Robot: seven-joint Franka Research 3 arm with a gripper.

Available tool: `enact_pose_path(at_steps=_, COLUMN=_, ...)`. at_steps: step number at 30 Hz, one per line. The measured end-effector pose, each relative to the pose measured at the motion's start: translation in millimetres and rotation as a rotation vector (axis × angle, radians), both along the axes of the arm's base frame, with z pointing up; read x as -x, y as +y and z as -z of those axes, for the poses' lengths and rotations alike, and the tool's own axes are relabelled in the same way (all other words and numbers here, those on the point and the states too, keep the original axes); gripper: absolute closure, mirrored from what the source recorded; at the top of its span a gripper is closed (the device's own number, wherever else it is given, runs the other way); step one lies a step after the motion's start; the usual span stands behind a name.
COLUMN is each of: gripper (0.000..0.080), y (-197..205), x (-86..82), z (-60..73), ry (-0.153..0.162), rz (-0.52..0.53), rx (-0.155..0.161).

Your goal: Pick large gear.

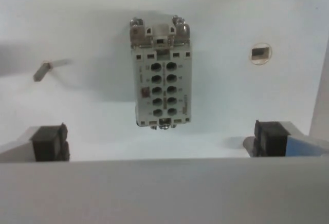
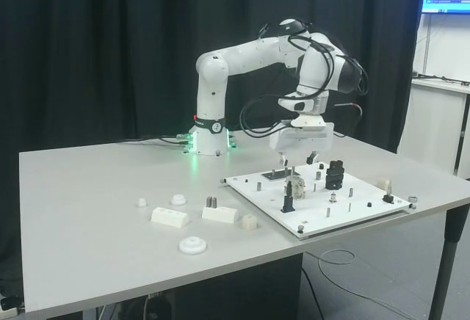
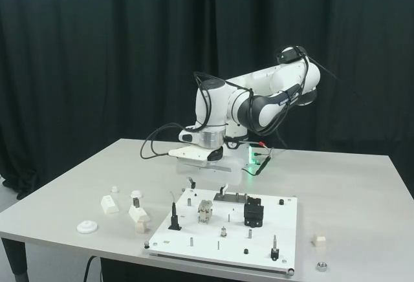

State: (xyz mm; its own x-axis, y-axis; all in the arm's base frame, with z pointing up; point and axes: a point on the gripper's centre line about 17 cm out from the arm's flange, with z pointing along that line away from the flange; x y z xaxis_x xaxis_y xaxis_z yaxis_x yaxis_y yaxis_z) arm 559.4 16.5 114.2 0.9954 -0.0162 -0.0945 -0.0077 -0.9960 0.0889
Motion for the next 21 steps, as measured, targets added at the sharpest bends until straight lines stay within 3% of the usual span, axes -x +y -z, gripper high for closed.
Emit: enact_pose_path(at_steps=21, gripper=0.0003, y=-10.2, x=-8.9, z=-5.7, ry=-0.003, rz=-0.002, rx=0.012)
